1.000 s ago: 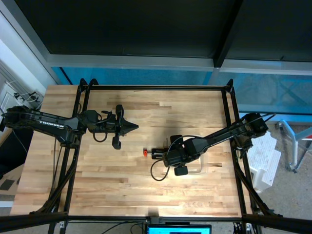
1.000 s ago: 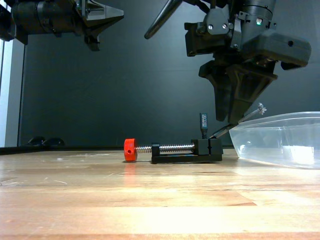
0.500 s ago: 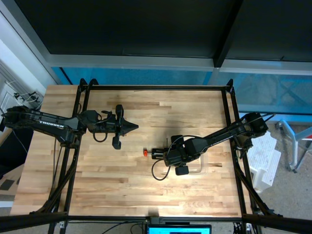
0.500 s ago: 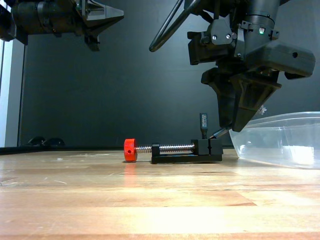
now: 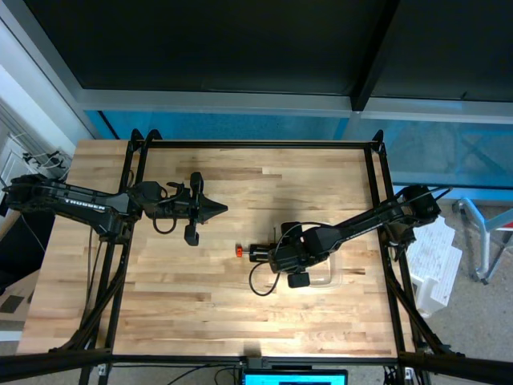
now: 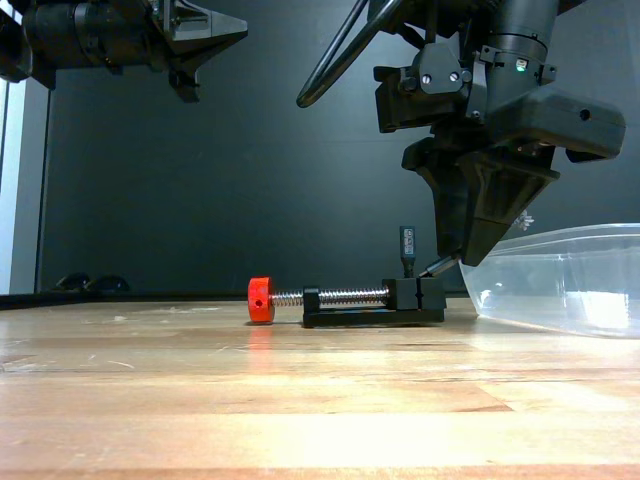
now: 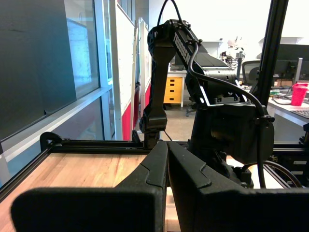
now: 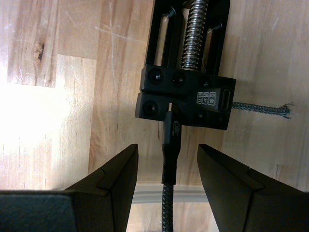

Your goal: Pick the usb-c connector and install on the hub

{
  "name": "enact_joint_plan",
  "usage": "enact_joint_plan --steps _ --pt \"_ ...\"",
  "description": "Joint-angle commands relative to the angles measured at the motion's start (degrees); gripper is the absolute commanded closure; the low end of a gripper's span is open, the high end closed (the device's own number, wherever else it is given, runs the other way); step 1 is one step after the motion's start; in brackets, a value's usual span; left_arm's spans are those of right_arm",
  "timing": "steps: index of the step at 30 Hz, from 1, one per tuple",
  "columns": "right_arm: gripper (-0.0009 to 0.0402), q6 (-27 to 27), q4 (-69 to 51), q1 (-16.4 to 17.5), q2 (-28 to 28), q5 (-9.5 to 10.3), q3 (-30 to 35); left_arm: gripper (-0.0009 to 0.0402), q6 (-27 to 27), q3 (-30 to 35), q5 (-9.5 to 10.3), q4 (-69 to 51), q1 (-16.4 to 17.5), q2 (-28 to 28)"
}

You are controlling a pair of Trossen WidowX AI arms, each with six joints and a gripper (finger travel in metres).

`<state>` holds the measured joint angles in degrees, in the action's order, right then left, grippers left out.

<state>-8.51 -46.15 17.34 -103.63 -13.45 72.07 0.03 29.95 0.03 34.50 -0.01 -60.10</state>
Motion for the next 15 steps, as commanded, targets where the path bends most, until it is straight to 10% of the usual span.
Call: enact_joint_plan --steps 1,15 --pt "0.0227 0.0 0.2 -0.1 0.0 -0.07 0.0 0.0393 0.0 0.0 -0.02 0.0 0.0 0.0" --pt "0.0297 0.2 0.4 -0.5 0.0 0.04 -0.5 0.0393 0.0 0.0 -0.02 0.0 0.0 0.0"
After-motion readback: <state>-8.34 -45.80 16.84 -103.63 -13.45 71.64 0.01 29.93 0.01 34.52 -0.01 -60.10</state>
